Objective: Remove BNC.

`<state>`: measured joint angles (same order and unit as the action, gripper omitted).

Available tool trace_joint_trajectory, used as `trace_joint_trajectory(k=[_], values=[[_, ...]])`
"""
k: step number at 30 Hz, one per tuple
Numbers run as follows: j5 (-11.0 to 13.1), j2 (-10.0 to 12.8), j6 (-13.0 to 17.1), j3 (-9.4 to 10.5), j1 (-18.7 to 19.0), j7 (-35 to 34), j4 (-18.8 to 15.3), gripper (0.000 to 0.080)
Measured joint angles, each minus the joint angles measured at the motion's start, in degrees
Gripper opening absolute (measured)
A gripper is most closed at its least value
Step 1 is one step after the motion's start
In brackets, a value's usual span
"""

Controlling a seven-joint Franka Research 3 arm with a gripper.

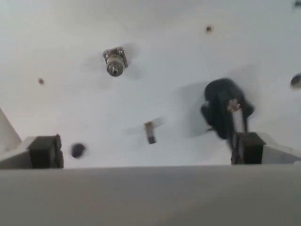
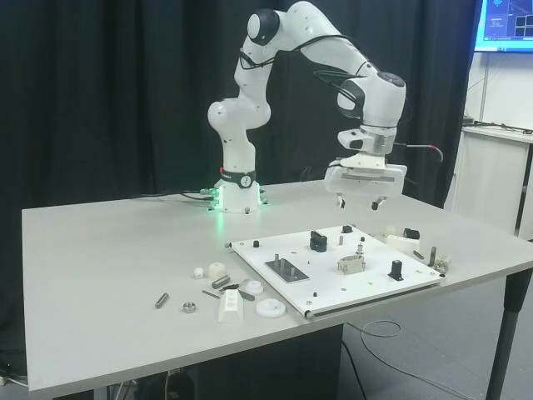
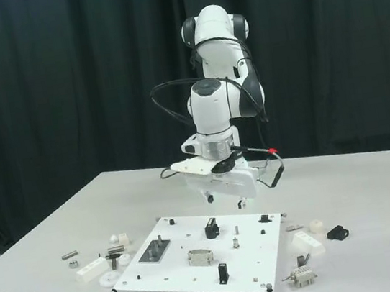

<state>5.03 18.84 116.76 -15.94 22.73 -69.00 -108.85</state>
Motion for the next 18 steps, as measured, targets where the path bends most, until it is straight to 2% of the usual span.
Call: trace_joint_trajectory(k=[9,18], values=[[-1.05,-1.96,6.52,0.00,1.16,-18.73,-4.70,0.0800],[-3.31,-2.17,12.18,0.00,2.50,-35.67,-7.37,0.0800]])
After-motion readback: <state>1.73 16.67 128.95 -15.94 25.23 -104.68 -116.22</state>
